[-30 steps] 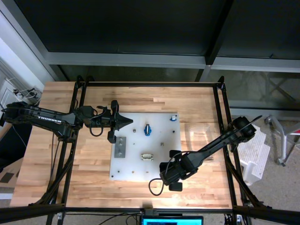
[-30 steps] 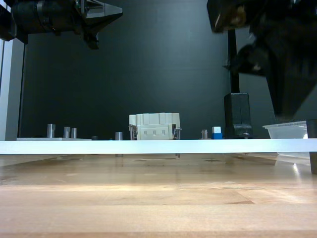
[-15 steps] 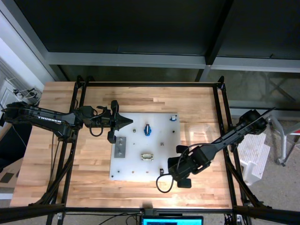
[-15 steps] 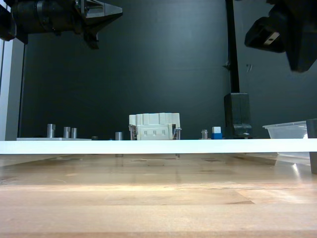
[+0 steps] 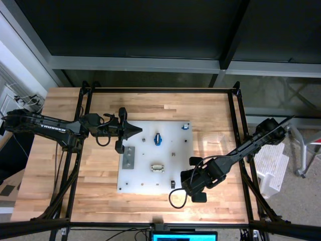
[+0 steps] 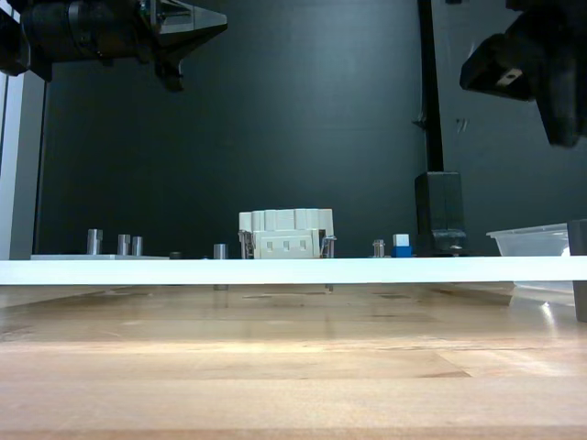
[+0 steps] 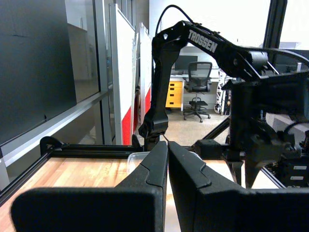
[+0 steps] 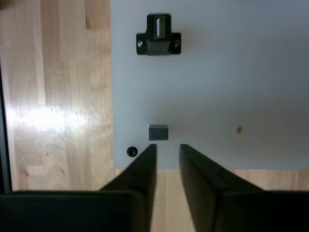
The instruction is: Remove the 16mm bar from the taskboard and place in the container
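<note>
The white taskboard lies mid-table. In the right wrist view, the 16mm bar, a tiny grey peg, stands near the taskboard's edge, close to its front right corner. My right gripper hovers over that corner, narrowly open, with the peg just ahead of its fingertips and nothing between them. My left gripper hangs shut and empty high above the taskboard's far left side. The clear container sits on the wood right of the taskboard.
A small black component sits on the taskboard beyond the peg. A blue knob, a grey block and a metal connector also stand there. A black frame surrounds the table.
My right gripper moved right, from over the taskboard's front edge to its front right corner, then nearly stopped. The left arm has stayed still.
</note>
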Robot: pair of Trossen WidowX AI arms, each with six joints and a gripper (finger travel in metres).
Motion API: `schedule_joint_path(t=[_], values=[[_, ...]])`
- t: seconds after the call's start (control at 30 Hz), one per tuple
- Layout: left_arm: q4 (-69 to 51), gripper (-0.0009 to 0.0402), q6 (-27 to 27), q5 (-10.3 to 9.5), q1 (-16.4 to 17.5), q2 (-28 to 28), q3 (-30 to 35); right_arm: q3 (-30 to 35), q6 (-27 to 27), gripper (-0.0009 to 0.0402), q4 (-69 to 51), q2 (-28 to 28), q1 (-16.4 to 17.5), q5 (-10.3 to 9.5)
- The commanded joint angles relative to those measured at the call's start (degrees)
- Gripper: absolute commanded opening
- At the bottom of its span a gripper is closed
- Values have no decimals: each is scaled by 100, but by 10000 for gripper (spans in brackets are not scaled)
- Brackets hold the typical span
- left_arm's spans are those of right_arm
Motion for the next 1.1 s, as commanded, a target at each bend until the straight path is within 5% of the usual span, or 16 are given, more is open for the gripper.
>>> schedule_joint_path(t=[0.03, 0.23, 0.4, 1.1], values=[[2, 0, 0, 2, 2, 2, 2, 4, -4, 136, 52, 138, 11, 0], [2, 0, 0, 2, 0, 2, 2, 4, 0, 215, 179, 369, 52, 2], [2, 0, 0, 2, 0, 0, 2, 4, 11, 241, 221, 603, 76, 0], [2, 0, 0, 0, 0, 2, 2, -192, 4, 168, 599, 708, 114, 144]])
